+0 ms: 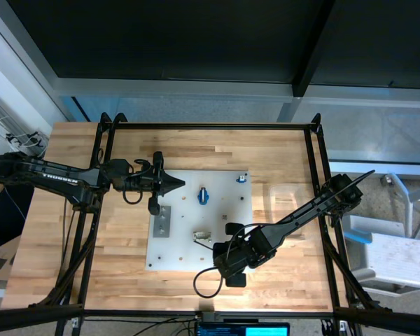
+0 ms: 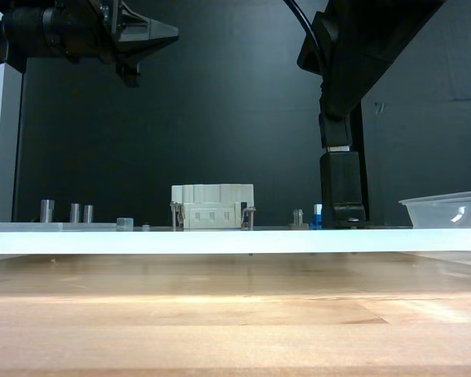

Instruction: Remove the USB connector from the USB hub and place in the container

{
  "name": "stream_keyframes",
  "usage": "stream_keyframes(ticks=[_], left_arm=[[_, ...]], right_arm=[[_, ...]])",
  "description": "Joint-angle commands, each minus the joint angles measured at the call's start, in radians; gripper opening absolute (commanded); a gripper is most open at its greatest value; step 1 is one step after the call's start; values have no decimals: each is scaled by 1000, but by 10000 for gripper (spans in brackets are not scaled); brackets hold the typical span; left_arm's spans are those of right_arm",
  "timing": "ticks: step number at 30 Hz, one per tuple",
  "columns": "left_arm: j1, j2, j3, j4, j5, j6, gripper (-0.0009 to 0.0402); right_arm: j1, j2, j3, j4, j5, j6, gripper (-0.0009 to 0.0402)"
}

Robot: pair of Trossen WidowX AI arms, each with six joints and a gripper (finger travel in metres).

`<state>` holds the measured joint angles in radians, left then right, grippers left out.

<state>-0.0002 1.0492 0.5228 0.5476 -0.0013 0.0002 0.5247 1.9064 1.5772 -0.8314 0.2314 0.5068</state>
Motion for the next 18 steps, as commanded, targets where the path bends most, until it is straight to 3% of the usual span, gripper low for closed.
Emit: stream_keyframes(ticks=[1,5,9,18], left_arm=[[0,0,0,0,0,0,1],[0,0,0,0,0,0,1],[0,0,0,0,0,0,1],[0,0,0,0,1,0,1]], right_arm=[[-1,1,0,3,6,1,0],[6,-3,-3,6,13,6,0],[22,-12,-10,14,43,14,0],[39,-78,-111,107,80,55,0]])
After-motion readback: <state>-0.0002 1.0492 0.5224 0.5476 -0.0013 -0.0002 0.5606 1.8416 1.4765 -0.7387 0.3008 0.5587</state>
